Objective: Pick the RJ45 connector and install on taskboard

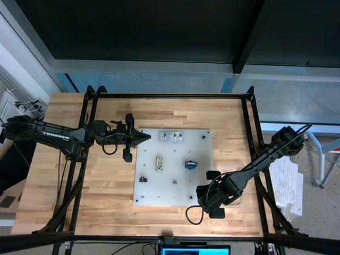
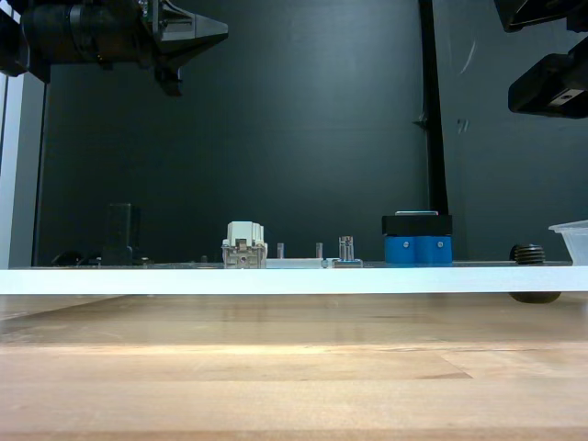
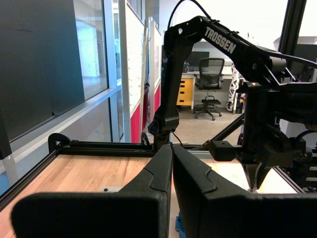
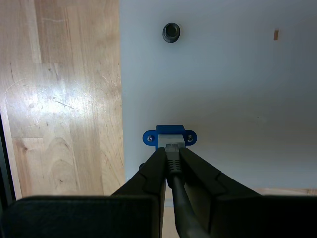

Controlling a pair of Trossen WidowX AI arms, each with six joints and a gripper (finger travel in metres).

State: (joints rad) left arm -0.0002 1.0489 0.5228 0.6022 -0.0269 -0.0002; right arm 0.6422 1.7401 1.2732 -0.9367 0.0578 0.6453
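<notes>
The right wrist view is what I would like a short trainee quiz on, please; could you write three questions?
1. True or false: the right gripper, raised over the near right part of the taskboard, is shut on the RJ45 connector.
2. Which fitting does the RJ45 connector point at? A) silvery block B) blue fitting C) beige connector
3. Where is the left gripper, and how do its fingers stand?

Key: 1 true. 2 B. 3 Raised over the taskboard's far left part, fingers shut with nothing between them.
</notes>
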